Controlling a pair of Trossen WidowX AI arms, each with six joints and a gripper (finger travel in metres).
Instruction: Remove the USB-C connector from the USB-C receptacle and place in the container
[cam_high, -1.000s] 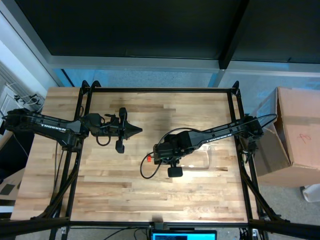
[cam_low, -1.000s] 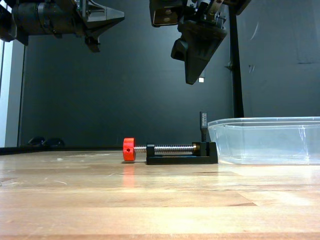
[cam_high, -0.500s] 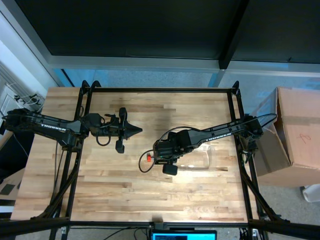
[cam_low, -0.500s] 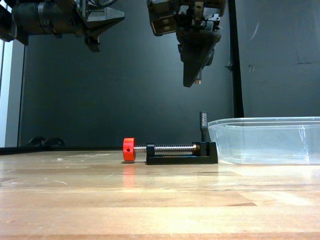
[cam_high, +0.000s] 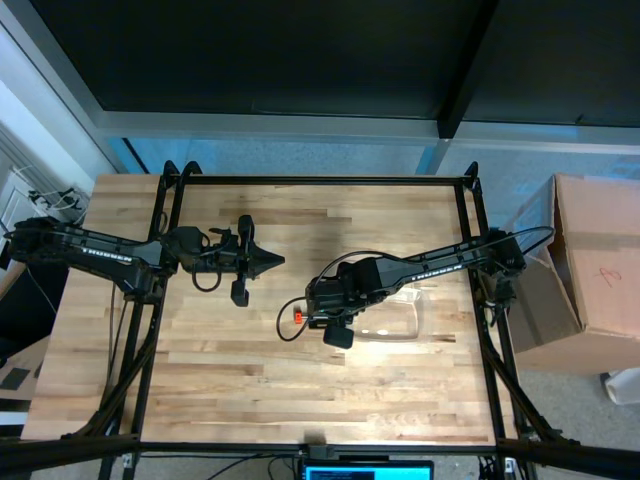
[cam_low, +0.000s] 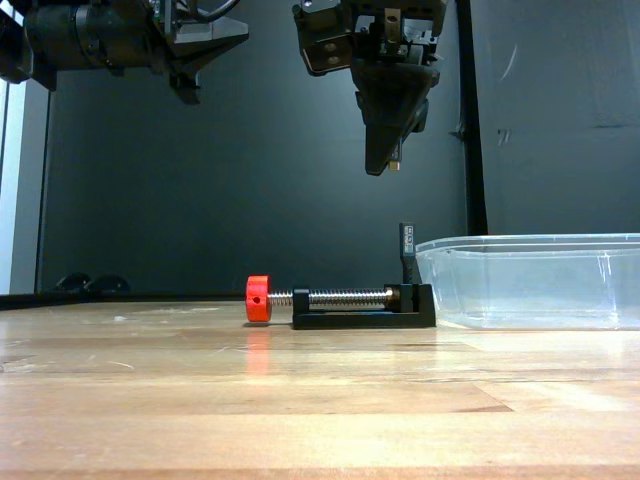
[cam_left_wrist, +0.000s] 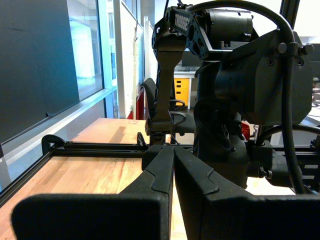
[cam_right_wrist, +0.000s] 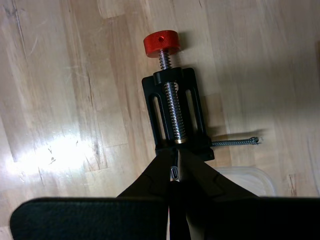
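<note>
One connector (cam_right_wrist: 174, 173) is gripped by the right claw (cam_low: 381, 166), lifted clear above one clamp (cam_low: 362, 319) that is set beside one container (cam_low: 520, 285). The left claw (cam_left_wrist: 173, 162) is closed on itself, raised over the desk (cam_high: 200, 345).

- The USB-C connector (cam_right_wrist: 174, 173) is largely covered by the closed fingers of the right gripper (cam_right_wrist: 173, 161); only its metal end is seen.
- In the high view, the connector is hidden beneath that gripper.
- The container (cam_low: 530, 282) is cut off by the low view's right edge.
- The arm behind the left gripper (cam_low: 240, 30) is cropped at the low view's upper and left edges.
</note>
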